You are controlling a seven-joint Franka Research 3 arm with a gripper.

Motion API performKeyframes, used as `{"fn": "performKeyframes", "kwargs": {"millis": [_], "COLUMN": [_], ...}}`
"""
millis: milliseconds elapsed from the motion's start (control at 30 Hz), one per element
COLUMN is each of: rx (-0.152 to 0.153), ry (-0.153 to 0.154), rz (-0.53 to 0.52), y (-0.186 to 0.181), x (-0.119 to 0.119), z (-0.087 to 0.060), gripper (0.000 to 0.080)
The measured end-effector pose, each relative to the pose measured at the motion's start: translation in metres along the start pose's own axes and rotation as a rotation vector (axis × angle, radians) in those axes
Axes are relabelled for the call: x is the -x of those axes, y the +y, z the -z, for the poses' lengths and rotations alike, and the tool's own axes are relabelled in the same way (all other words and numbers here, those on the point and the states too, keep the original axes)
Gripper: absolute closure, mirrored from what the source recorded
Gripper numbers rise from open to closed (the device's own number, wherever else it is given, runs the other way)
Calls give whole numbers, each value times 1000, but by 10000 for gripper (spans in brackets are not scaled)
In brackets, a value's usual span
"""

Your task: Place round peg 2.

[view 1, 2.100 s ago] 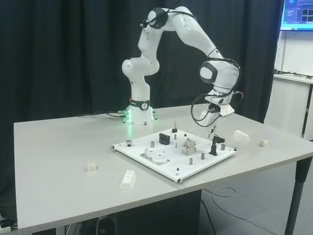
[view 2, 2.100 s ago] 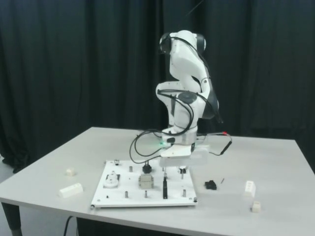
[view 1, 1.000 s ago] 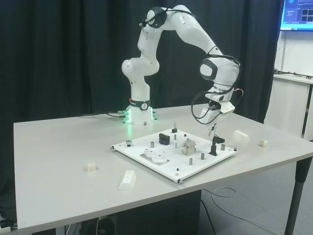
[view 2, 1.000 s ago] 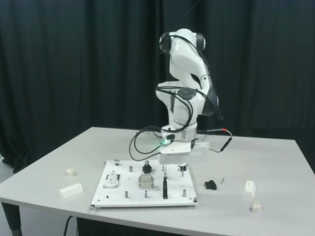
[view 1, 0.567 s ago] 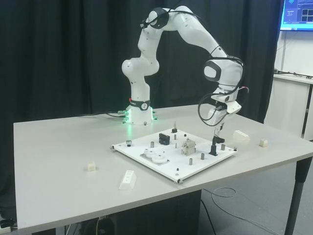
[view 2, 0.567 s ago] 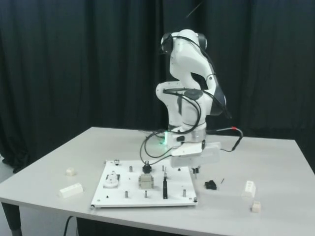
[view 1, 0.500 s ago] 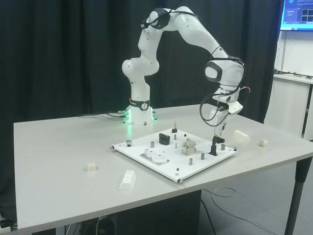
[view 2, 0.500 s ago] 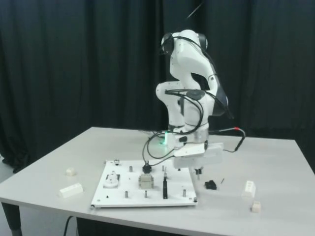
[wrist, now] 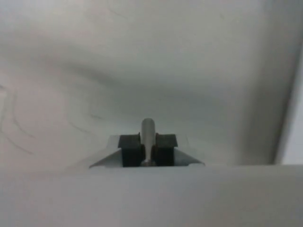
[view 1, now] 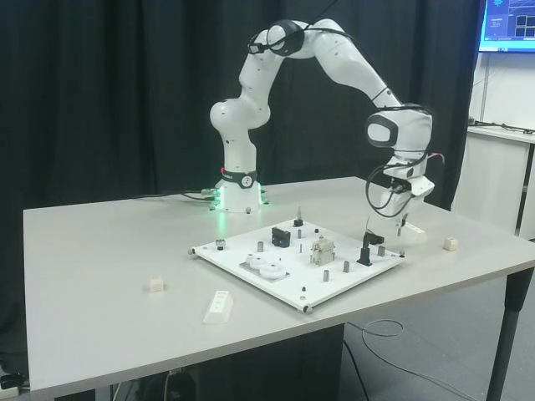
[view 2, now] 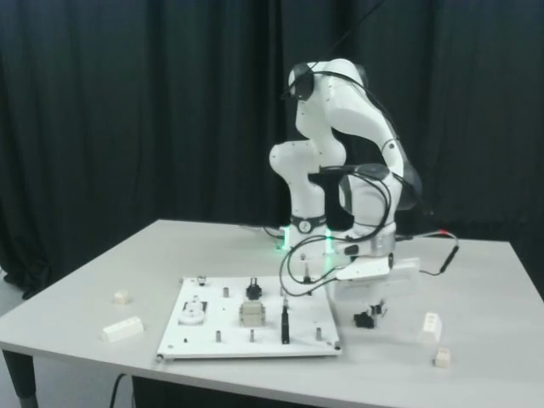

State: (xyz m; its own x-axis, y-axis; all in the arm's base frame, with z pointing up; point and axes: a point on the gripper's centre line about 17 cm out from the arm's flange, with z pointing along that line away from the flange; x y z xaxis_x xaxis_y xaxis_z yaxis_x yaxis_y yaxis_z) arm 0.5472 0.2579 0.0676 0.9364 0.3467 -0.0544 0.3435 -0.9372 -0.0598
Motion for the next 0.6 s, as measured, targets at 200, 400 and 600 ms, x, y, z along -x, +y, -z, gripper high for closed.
{"fn": "performKeyframes", "kwargs": {"millis": [200, 400, 600], "rx": [2, 5, 6], "ry": [1, -2, -6], "rz": [7, 4, -16], "y": [-12, -17, -20], "x": [-6, -10, -13], "z": [-5, -11, -16], "gripper": [741, 741, 741]}}
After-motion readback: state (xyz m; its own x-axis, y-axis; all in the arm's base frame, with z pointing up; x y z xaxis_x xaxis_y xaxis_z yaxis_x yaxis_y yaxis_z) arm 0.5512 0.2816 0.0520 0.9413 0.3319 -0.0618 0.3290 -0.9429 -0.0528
